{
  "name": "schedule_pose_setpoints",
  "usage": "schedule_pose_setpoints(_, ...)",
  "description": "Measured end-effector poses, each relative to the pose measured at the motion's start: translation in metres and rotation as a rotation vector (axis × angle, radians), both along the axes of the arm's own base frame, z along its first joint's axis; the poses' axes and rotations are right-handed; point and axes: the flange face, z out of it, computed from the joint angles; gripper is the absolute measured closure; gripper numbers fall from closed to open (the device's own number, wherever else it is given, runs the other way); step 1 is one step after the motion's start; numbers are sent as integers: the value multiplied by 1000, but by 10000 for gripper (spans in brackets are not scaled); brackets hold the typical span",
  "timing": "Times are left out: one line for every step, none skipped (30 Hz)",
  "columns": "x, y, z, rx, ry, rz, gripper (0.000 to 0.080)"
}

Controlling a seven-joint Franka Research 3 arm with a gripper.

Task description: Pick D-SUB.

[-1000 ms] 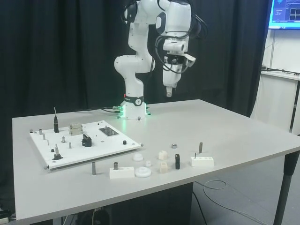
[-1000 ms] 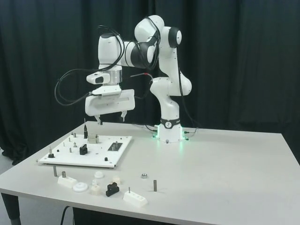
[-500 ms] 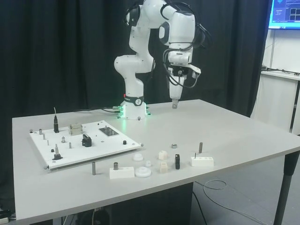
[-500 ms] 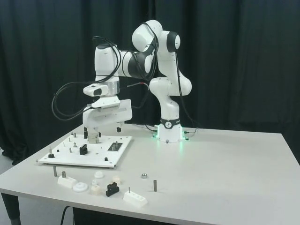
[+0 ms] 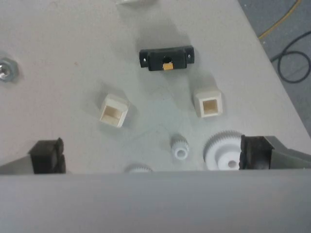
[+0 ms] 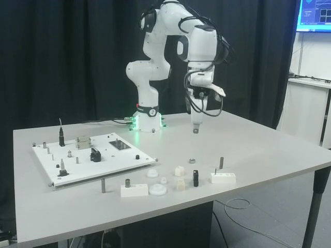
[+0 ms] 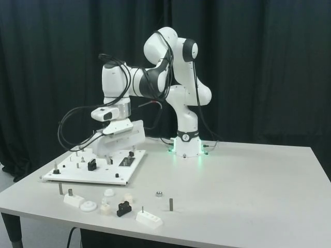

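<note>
The gripper (image 5: 150,158) hangs above the black connector (image 5: 166,58), fingers apart and holding nothing; the approach step needs lowering around it.

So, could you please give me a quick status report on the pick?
Tool open, empty, above the table. Black connector lies untouched among loose white parts near the table edge. Nothing blocking it; two white square blocks close by.

- Robotics lab or test cell, by all signs.
- White arm (image 6: 155,62) bolted on a grey table (image 6: 248,144), black curtains (image 7: 269,67) behind.
- White assembly board (image 6: 88,157) with pegs, loose small parts near the table edge.
- Monitor (image 6: 314,15) up on the wall.
</note>
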Motion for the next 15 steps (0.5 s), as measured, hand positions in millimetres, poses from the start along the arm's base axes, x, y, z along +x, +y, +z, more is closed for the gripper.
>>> schedule_pose_setpoints(1,0,-3,1,1,3,3)
schedule_pose_setpoints(2,0,-6,2,1,5,3)
schedule_pose_setpoints(2,0,-9,2,1,7,3)
schedule_pose_setpoints(3,0,-12,3,1,9,3)
schedule_pose_setpoints(4,0,-15,4,2,11,3)
schedule_pose_setpoints(4,0,-17,5,3,14,3)
schedule_pose_setpoints(5,-1,-20,5,4,17,3)
schedule_pose_setpoints(6,-1,-23,5,4,20,3)
schedule_pose_setpoints(6,-1,-26,4,5,23,3)
schedule_pose_setpoints(7,-1,-29,4,6,26,3)
schedule_pose_setpoints(7,-1,-32,4,7,28,3)
schedule_pose_setpoints(8,-2,-34,4,8,30,3)
schedule_pose_setpoints(8,-2,-37,4,9,32,3)
schedule_pose_setpoints(9,-2,-40,4,10,34,3)
schedule_pose_setpoints(9,-2,-43,4,11,37,3)
